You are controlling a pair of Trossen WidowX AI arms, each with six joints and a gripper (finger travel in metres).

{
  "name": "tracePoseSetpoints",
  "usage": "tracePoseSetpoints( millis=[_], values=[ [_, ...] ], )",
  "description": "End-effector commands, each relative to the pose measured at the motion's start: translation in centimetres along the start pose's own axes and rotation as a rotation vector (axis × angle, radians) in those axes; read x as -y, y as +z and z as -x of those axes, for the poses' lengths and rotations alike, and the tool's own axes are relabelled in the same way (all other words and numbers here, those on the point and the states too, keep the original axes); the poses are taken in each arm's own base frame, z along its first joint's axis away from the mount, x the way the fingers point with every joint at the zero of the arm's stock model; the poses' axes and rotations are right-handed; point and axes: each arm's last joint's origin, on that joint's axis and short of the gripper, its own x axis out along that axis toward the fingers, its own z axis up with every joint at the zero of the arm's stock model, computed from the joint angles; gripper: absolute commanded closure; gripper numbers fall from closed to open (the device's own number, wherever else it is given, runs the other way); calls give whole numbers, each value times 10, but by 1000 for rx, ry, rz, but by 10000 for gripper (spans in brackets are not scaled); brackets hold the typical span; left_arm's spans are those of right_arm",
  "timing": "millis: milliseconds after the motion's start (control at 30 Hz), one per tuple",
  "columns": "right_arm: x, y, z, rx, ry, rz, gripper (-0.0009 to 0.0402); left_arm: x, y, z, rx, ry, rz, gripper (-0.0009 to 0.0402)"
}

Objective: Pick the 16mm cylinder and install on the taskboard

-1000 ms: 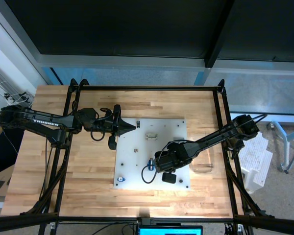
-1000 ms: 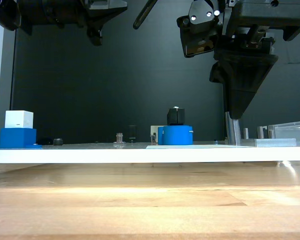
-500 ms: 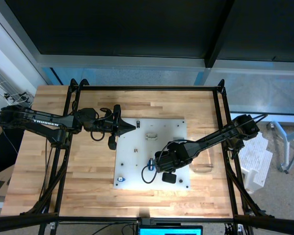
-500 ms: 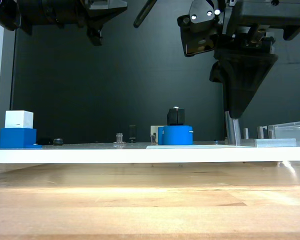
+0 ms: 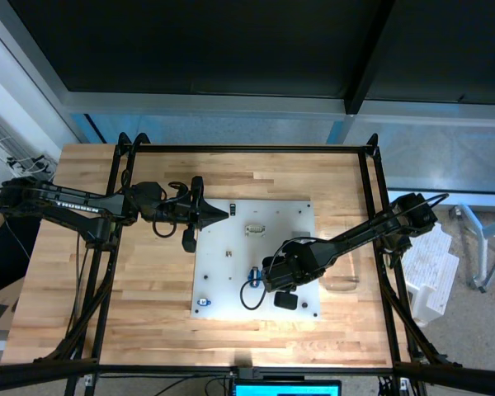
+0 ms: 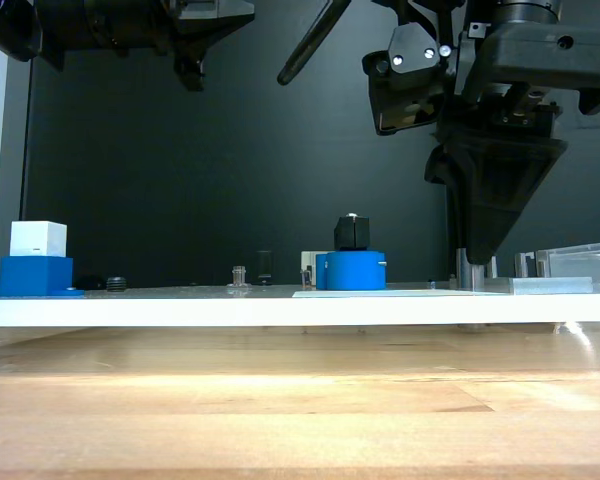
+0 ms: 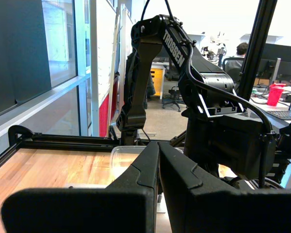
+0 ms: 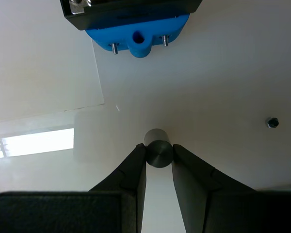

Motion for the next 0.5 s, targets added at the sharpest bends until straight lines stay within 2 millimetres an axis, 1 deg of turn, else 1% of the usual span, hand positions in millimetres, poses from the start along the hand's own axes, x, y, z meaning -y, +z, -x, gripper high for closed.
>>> tracePoseSetpoints(
  millis=[33,333,500],
  values=[
    [1,-2,-3,-13,-5,2,393,0,0,0,0,0,0,393],
    [1,-4,-10,7,7,0,390,0,0,0,0,0,0,393],
    [1,-4,-10,12,2,-1,366,0,0,0,0,0,0,393]
  ],
)
